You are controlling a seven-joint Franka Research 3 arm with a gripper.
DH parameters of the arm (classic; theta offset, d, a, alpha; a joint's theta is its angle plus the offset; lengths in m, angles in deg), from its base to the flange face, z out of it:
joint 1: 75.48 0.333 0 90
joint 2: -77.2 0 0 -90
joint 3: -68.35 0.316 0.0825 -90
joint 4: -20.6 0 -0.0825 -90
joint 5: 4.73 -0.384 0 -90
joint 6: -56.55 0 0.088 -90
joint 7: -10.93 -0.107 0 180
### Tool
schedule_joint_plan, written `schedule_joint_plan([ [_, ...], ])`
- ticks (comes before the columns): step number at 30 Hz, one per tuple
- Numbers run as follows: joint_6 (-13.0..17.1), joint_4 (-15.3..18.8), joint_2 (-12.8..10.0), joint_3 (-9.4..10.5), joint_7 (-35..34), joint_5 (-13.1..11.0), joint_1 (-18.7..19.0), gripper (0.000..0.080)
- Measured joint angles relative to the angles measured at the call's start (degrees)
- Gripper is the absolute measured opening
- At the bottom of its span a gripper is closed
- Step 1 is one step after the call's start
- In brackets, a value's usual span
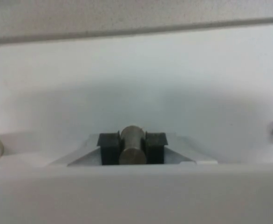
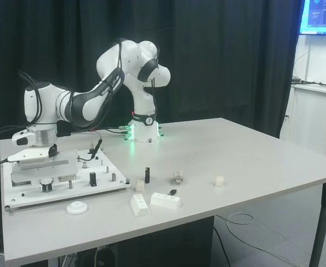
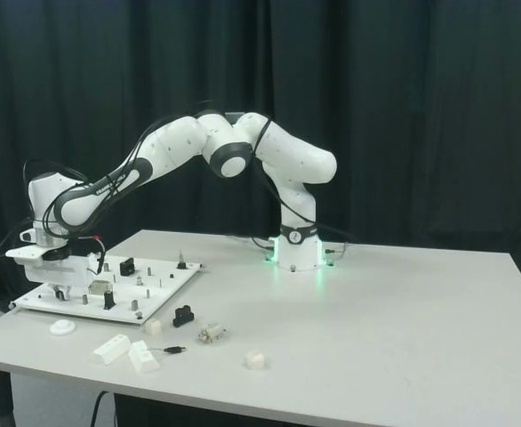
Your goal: Remove round peg 3.
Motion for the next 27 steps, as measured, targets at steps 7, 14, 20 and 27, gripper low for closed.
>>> schedule_joint_plan([
  [7,-0.4,0.0,0.4,-0.19,-0.4,0.1,0.1,0.0111],
  [14,-1.6,0.0,1.4,-1.01,-0.8,0.2,0.5,0.0111],
  [20,-3.0,0.1,2.7,-2.19,-1.3,0.4,1.2,0.0111],
  [27,-4.6,0.1,4.3,-2.65,-1.8,1.1,1.5,0.0111],
])
